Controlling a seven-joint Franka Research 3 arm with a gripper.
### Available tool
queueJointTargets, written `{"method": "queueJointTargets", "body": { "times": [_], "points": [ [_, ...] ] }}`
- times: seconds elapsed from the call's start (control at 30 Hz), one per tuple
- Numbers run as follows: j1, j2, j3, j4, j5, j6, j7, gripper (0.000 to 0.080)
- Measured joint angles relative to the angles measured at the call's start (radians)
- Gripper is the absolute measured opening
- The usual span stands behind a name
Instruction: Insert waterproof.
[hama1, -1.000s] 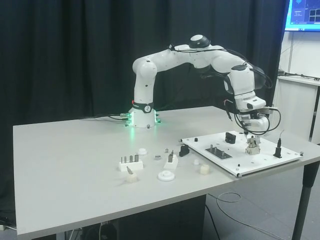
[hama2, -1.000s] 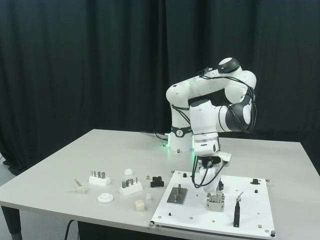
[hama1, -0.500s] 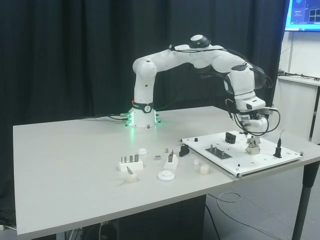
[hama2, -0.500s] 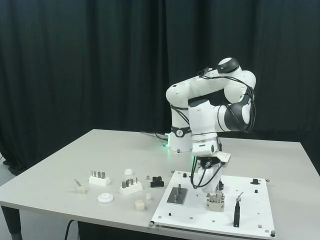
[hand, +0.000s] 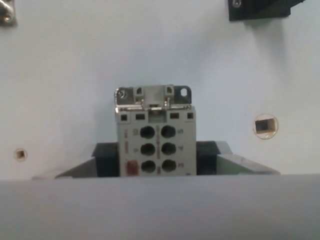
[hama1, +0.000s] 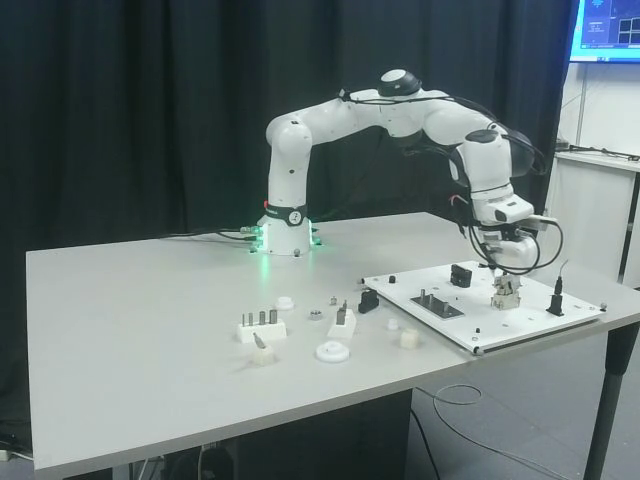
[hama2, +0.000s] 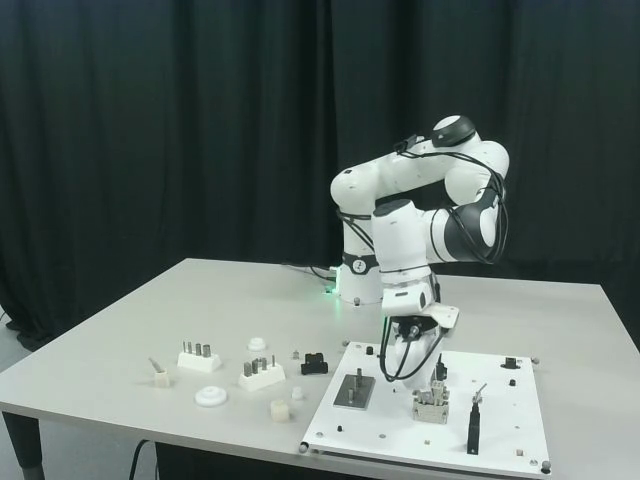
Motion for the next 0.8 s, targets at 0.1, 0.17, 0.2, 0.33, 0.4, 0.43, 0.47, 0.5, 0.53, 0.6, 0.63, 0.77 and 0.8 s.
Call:
{"method": "queueJointTargets", "body": {
  "times": [0.1, 0.17, 0.2, 0.33, 0.4, 0.43, 0.47, 0.5, 0.53, 0.6, 0.63, 0.77, 0.8],
  "points": [
    [-0.014, 0.001, 0.001, 0.019, -0.015, -0.018, -0.004, 0.0313],
    [-0.023, 0.003, 0.001, 0.030, -0.025, -0.028, -0.011, 0.0313],
    [-0.028, 0.003, 0.001, 0.036, -0.029, -0.034, -0.016, 0.0313],
    [-0.042, 0.004, 0.003, 0.056, -0.042, -0.051, -0.033, 0.0313],
    [-0.046, 0.006, 0.003, 0.061, -0.045, -0.057, -0.038, 0.0313],
    [-0.047, 0.006, 0.003, 0.063, -0.045, -0.059, -0.040, 0.0313],
    [-0.048, 0.006, 0.003, 0.065, -0.045, -0.061, -0.040, 0.0313],
    [-0.049, 0.006, 0.003, 0.066, -0.046, -0.062, -0.040, 0.0313],
    [-0.049, 0.006, 0.003, 0.067, -0.046, -0.064, -0.040, 0.0313],
    [-0.049, 0.006, 0.002, 0.068, -0.046, -0.072, -0.040, 0.0313],
    [-0.049, 0.006, 0.002, 0.068, -0.046, -0.078, -0.039, 0.0313],
    [-0.049, 0.006, 0.001, 0.068, -0.047, -0.085, -0.016, 0.0313],
    [-0.049, 0.006, 0.001, 0.068, -0.047, -0.086, -0.007, 0.0313]
  ]
}}
